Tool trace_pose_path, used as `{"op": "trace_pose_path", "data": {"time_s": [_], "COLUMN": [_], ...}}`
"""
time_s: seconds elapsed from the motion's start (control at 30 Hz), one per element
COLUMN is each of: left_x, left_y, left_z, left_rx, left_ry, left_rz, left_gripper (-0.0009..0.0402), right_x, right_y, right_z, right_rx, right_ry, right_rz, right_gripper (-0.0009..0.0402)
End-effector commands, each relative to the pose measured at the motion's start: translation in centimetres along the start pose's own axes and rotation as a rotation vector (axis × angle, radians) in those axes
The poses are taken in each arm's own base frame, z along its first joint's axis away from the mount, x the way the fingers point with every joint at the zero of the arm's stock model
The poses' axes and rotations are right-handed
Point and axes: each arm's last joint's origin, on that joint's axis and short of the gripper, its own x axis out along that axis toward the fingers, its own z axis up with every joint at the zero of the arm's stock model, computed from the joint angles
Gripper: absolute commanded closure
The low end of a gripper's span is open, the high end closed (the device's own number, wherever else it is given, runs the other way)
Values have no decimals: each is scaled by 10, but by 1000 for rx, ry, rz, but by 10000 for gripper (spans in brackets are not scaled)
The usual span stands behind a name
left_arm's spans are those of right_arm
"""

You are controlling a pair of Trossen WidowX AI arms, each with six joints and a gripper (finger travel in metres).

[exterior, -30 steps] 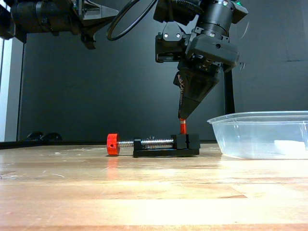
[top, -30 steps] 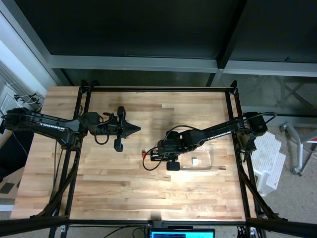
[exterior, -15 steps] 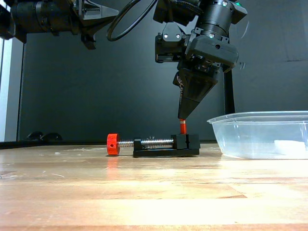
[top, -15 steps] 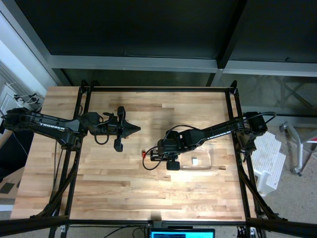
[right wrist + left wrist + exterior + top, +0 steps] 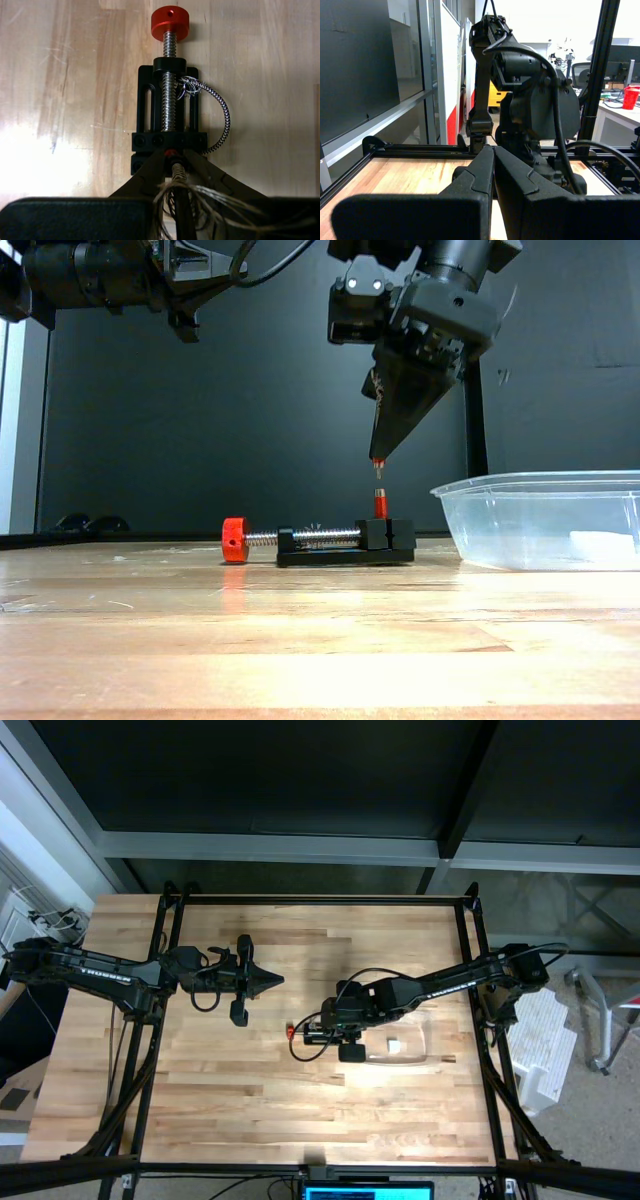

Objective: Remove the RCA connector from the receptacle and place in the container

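- The container (image 5: 540,525) sits lower right on the tabletop (image 5: 300,640), just beside the receptacle (image 5: 345,542), so we judge the carry short.
- At centre, the right tool (image 5: 378,452) pinches the RCA connector (image 5: 378,470) just above the receptacle.
- The left tool (image 5: 272,980), closed and empty, is parked upper left.

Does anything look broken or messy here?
Yes. The silvery braided wire looping off the receptacle is frayed at its end, and more loose strands fan out by the right hand just above. The left hand hangs parked well away.

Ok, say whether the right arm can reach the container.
Likely yes: right gripper holds the RCA connector above the receptacle; open container sits beside, nothing between. Left gripper hangs far left.
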Motion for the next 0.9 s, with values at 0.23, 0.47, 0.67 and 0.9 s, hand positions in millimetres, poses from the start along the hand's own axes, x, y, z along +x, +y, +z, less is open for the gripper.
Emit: {"op": "trace_pose_path", "data": {"time_s": [0.23, 0.47, 0.67, 0.9], "left_x": [0, 0, 0, 0], "left_y": [0, 0, 0, 0], "left_z": [0, 0, 0, 0], "left_rx": [0, 0, 0, 0], "left_ry": [0, 0, 0, 0], "left_rz": [0, 0, 0, 0], "left_gripper": [393, 393, 393, 393], "right_x": [-33, -46, -57, -63], "right_y": [-4, -5, -4, -4], "right_z": [1, 1, -2, -18], "right_rx": [9, 15, 37, 57], "right_ry": [-79, -114, -139, -131], "right_rz": [10, 15, 23, 29], "right_gripper": [391, 391, 391, 391]}}
